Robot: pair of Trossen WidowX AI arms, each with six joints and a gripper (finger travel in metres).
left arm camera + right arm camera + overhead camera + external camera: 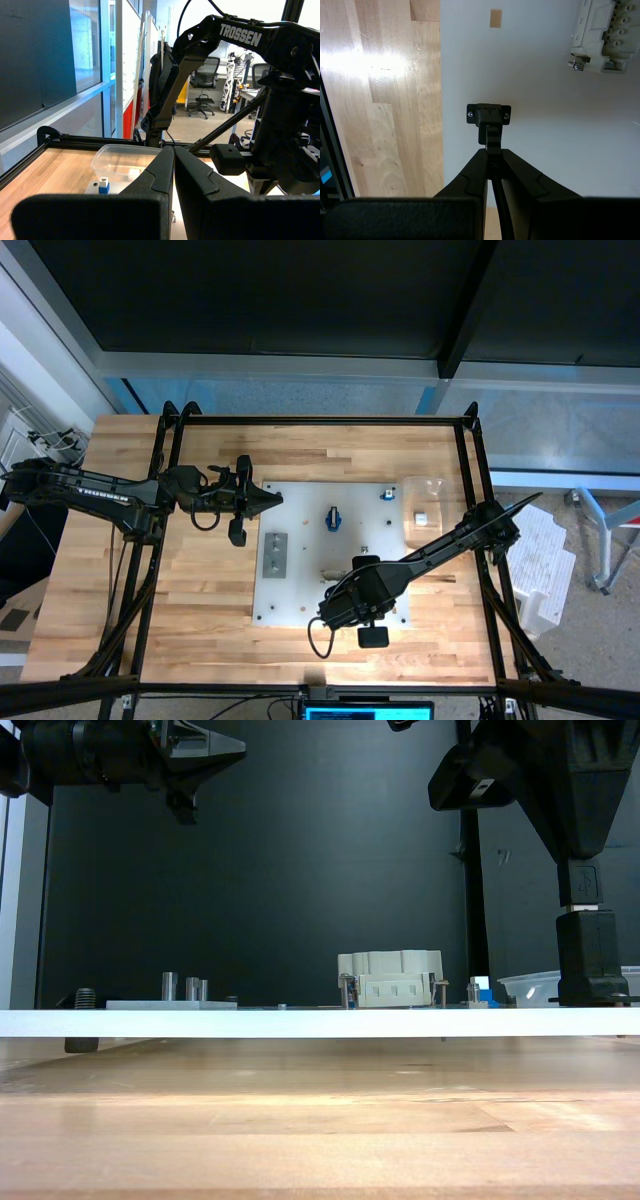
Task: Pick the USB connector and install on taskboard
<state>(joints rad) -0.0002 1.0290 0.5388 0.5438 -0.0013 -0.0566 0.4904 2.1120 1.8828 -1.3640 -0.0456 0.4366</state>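
The white taskboard [300, 605] lies mid-table with a grey block [274, 553], a blue knob [333, 519] and a beige socket [390, 980] on it. My right gripper [490, 152] hangs over the board's near part [545, 125], shut on the black USB connector [491, 140]. The connector stands upright, its lower end meeting a small black flanged socket [488, 114] on the board. The low view shows the connector [582, 885] directly above that socket [592, 960]. My left gripper [270, 498] is shut and holds nothing, raised above the board's far left corner.
A clear plastic container [425, 505] stands at the board's far right corner, beside a small blue part [387, 494]. Black frame rails [320, 421] run around the table. A screen [368, 710] sits at the near edge. Bare wood lies left of the board.
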